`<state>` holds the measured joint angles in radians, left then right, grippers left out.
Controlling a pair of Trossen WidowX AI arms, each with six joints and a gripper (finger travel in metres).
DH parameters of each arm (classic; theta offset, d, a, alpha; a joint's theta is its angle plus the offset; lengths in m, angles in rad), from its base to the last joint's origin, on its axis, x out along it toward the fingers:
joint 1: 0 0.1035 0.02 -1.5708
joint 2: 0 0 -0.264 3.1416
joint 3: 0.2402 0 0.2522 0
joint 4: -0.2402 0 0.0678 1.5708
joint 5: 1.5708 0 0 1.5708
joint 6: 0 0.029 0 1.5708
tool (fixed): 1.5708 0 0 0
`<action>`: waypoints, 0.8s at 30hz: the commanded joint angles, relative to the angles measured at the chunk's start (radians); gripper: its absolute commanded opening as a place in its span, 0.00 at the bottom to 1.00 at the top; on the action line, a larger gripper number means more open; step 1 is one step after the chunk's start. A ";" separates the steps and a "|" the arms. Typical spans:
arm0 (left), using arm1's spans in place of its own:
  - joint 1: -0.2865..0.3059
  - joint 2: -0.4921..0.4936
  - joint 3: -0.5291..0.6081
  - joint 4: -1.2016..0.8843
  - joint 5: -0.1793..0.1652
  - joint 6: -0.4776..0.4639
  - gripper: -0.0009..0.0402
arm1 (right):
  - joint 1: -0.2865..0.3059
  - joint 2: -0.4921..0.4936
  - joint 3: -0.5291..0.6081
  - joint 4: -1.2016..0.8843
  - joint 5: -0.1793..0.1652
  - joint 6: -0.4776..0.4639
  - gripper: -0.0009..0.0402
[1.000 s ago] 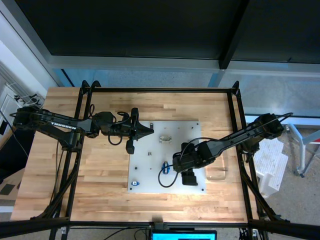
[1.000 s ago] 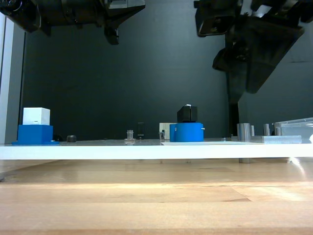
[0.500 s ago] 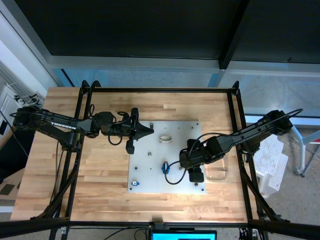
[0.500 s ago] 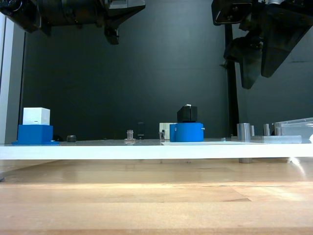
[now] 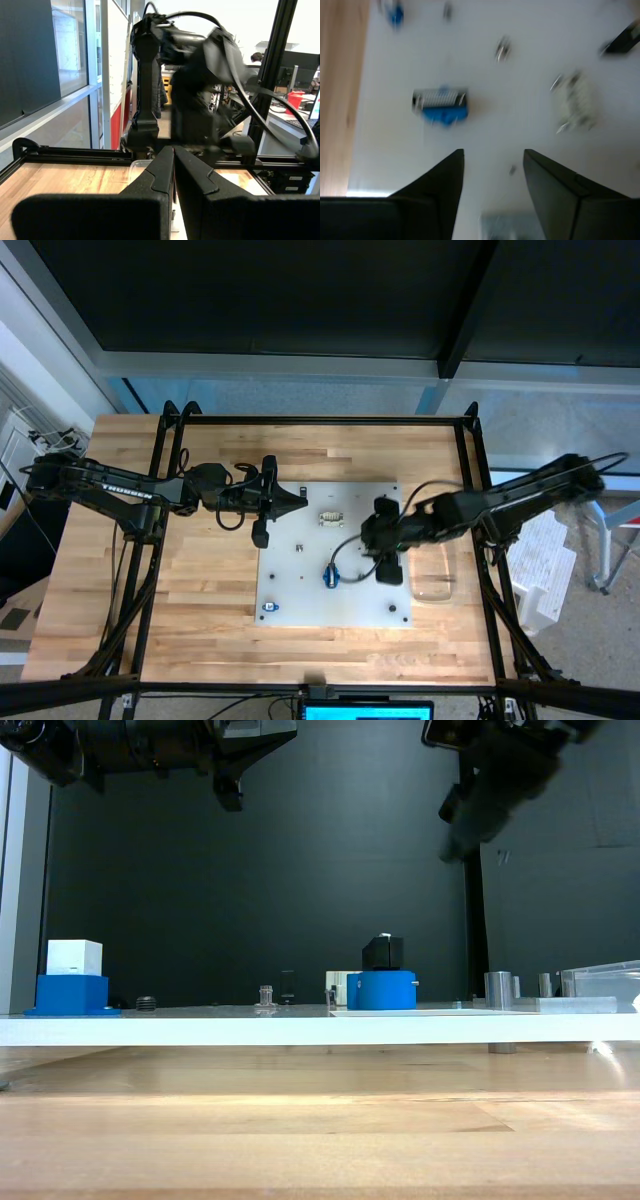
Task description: Pick the 16mm cylinder and install on the taskboard
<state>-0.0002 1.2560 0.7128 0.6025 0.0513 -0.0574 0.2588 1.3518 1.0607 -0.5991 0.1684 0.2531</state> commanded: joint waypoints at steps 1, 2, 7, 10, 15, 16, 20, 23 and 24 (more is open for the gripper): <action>0.000 0.000 0.000 0.000 0.000 0.000 0.02 | -0.042 -0.096 -0.075 0.139 -0.003 -0.037 0.31; 0.000 0.000 0.000 0.000 0.000 0.000 0.02 | -0.052 -0.125 -0.097 0.172 -0.003 -0.050 0.28; 0.000 0.000 0.000 0.000 0.000 0.000 0.02 | -0.103 -0.243 -0.195 0.346 -0.005 -0.103 0.15; 0.000 0.000 0.000 0.000 0.000 0.000 0.02 | -0.136 -0.302 -0.257 0.482 -0.006 -0.137 0.07; 0.000 0.000 0.000 0.000 0.000 0.000 0.02 | -0.200 -0.371 -0.355 0.697 -0.048 -0.166 0.03; 0.000 0.000 0.000 0.000 0.000 0.000 0.02 | -0.216 -0.383 -0.373 0.734 -0.063 -0.166 0.03; 0.000 0.000 0.000 0.000 0.000 0.000 0.02 | -0.263 -0.419 -0.441 0.858 -0.127 -0.165 0.02; 0.000 0.000 0.000 0.000 0.000 0.000 0.02 | -0.272 -0.441 -0.473 0.905 -0.129 -0.166 0.02; 0.000 0.000 0.000 0.000 0.000 0.000 0.02 | -0.272 -0.447 -0.480 0.912 -0.132 -0.166 0.02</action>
<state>-0.0002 1.2560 0.7128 0.6022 0.0513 -0.0574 -0.0120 0.9123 0.5892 0.3031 0.0391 0.0868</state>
